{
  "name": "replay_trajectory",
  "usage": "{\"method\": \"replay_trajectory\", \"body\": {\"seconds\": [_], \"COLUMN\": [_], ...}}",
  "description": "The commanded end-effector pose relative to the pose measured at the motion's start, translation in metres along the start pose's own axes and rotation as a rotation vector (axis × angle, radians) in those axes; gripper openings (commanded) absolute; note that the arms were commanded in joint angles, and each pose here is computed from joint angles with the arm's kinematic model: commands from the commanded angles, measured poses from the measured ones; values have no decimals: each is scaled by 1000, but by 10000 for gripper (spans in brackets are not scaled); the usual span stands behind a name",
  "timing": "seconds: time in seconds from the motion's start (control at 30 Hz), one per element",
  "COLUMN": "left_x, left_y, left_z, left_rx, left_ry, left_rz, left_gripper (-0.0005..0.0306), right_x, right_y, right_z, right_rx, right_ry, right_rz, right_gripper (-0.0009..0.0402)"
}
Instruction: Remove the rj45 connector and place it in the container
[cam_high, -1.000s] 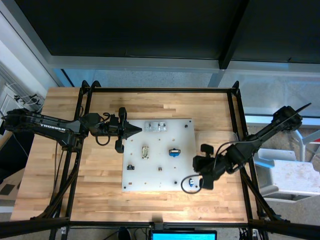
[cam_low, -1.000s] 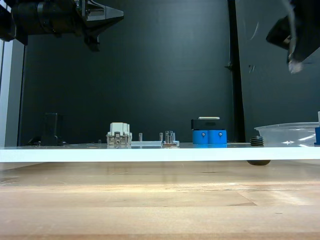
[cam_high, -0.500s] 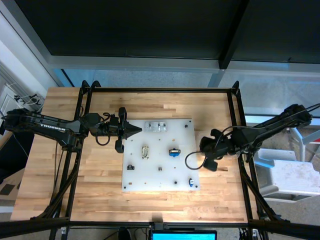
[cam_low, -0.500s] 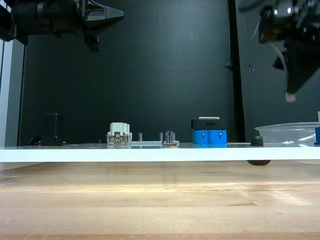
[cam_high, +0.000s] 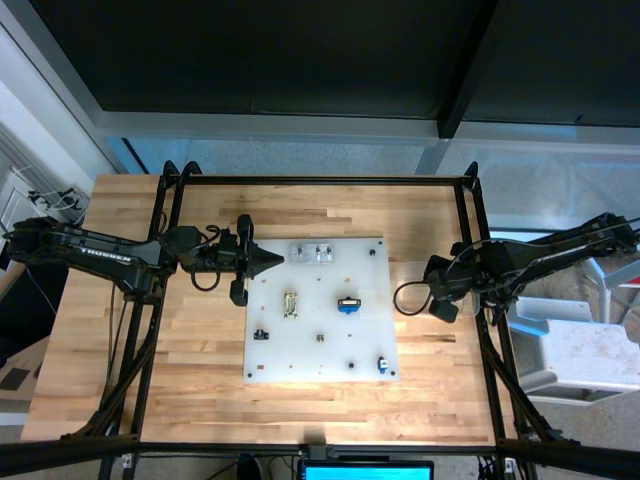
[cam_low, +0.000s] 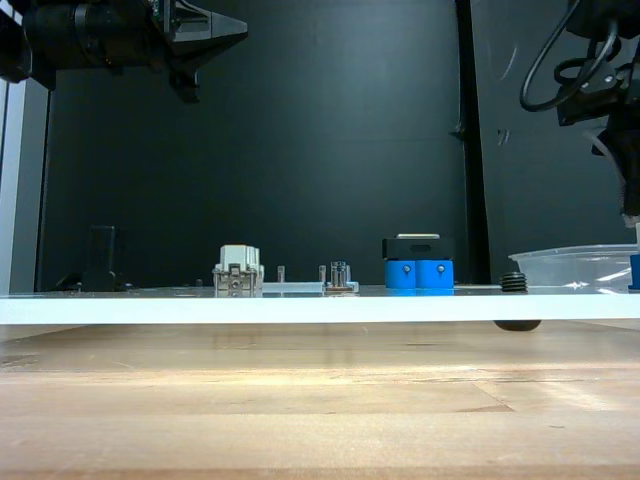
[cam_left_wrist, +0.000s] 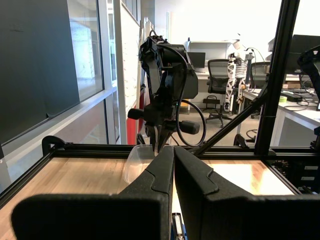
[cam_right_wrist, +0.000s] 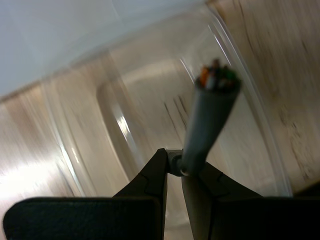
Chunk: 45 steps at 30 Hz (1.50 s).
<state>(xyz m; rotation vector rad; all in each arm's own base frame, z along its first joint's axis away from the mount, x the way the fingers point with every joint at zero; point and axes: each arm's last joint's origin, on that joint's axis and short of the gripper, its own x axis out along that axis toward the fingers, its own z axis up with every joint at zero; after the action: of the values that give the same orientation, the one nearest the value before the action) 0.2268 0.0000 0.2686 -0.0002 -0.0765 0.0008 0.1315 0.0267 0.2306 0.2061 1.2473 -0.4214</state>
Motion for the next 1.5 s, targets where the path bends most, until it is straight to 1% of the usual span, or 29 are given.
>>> {"method": "replay_trajectory", "body": {"seconds": [0.03, 0.2, 0.3, 0.4, 0.5, 0.63, 0.83, 0.97, 1.1, 1.5], "left_x": [0, 0, 0, 0, 0, 0, 0, 0, 0, 0], "left_y": [0, 0, 0, 0, 0, 0, 0, 0, 0, 0], "left_z": [0, 0, 0, 0, 0, 0, 0, 0, 0, 0], "left_rx": [0, 0, 0, 0, 0, 0, 0, 0, 0, 0], "left_ry": [0, 0, 0, 0, 0, 0, 0, 0, 0, 0], "left_rz": [0, 0, 0, 0, 0, 0, 0, 0, 0, 0], "left_gripper": [0, 0, 0, 0, 0, 0, 0, 0, 0, 0], "right_x": [-3, -6, -6, -6, -6, -6, -7, -8, -8, -8], "right_y": [-4, -6, -7, -8, -9, -9, -8, -7, -7, -7], "right_z": [-4, -6, -7, -8, -10, -11, -9, -8, -7, -7], "right_rx": [0, 10, 25, 41, 51, 59, 70, 75, 73, 72], "right_ry": [4, 4, 9, 22, 45, 55, 38, 30, 27, 27], "right_rz": [-4, 6, 2, -8, -15, -21, -2, 5, 7, 7], "right_gripper": [0, 0, 3, 19, 52, 111, 193, 226, 237, 236]}}
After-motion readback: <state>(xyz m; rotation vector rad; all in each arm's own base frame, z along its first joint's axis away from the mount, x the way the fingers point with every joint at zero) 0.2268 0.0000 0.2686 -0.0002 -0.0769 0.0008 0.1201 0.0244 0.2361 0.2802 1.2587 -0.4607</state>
